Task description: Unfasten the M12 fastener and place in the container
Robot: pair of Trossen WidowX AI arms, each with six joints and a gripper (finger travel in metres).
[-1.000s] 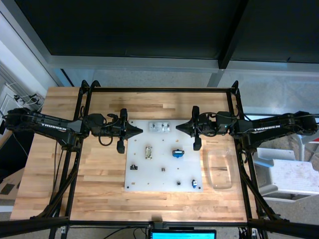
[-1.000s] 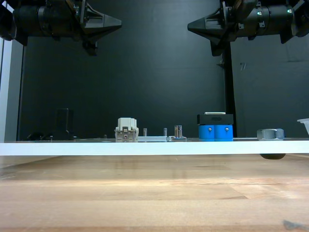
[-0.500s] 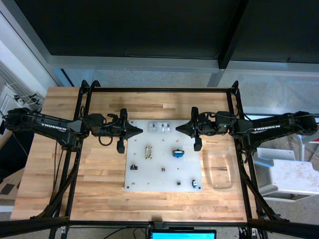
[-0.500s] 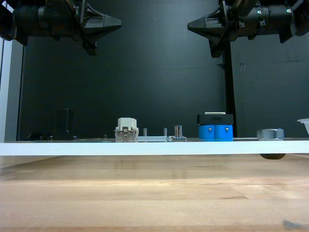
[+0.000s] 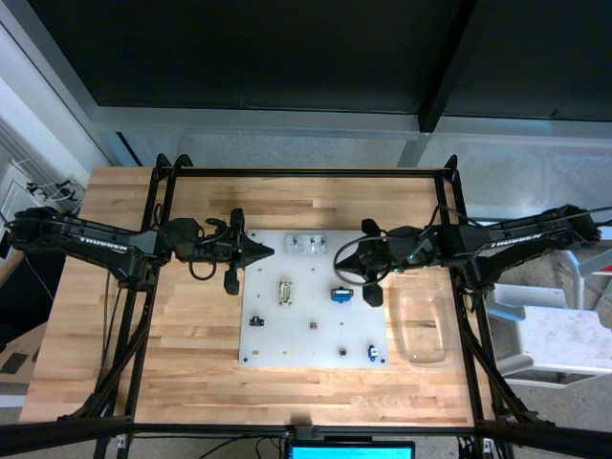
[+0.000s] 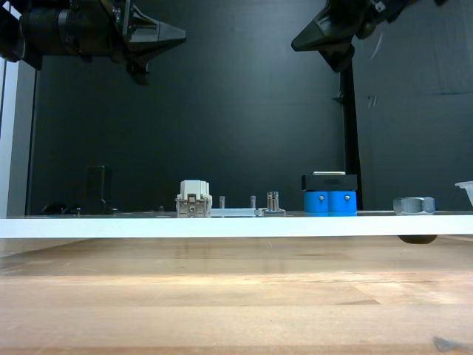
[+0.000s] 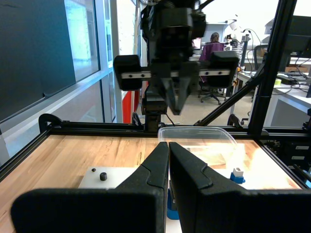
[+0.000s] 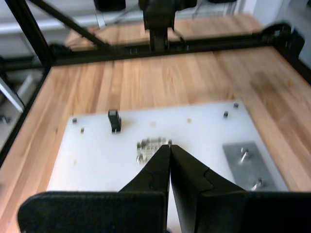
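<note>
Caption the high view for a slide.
Shut left gripper hovers at far left of the white board; shut right gripper reaches over it; M12 nut on board, container alongside.

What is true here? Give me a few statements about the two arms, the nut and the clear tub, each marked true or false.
1. Both the left gripper and the right gripper hang above the white board, touching nothing. True.
2. The right gripper holds the silver nut. False: its fingers are shut on nothing, and the nut sits down at board level.
3. The clear container lies on the wooden table, right of the board. True.
4. The nut lies in the container. False: the high view shows nothing in it.
5. The left gripper is wide open. False: its fingers are shut.
</note>
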